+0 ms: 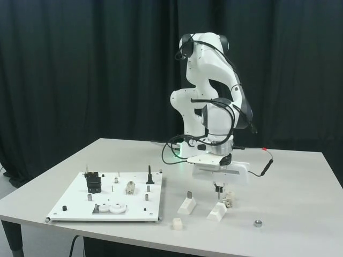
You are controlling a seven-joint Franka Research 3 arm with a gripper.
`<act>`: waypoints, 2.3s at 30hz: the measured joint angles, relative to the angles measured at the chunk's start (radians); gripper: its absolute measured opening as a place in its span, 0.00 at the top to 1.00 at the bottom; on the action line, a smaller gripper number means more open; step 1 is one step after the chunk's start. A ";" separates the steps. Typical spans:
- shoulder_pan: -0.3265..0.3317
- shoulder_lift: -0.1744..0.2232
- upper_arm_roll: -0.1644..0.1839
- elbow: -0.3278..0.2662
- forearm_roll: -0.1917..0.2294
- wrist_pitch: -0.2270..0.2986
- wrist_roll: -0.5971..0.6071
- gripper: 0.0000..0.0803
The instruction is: Insert round peg 2.
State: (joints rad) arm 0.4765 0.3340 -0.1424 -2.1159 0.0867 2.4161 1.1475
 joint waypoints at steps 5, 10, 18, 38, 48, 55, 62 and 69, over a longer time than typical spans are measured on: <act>0.000 -0.004 -0.001 0.000 0.000 -0.005 -0.003 0.91; 0.000 -0.004 -0.004 0.001 0.000 -0.006 -0.006 0.91; 0.000 -0.004 -0.009 0.005 0.000 -0.006 -0.012 0.91; -0.001 -0.004 -0.032 0.018 0.000 -0.018 -0.066 0.91; -0.001 -0.004 -0.051 0.047 -0.003 -0.063 -0.122 0.91; -0.002 -0.004 -0.080 0.075 -0.028 -0.107 -0.174 0.91; -0.007 -0.006 -0.131 0.114 -0.076 -0.160 -0.239 0.91; -0.041 -0.016 -0.175 0.155 -0.137 -0.235 -0.299 0.91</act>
State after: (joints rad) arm 0.4353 0.3177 -0.3177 -1.9606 -0.0506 2.1813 0.8482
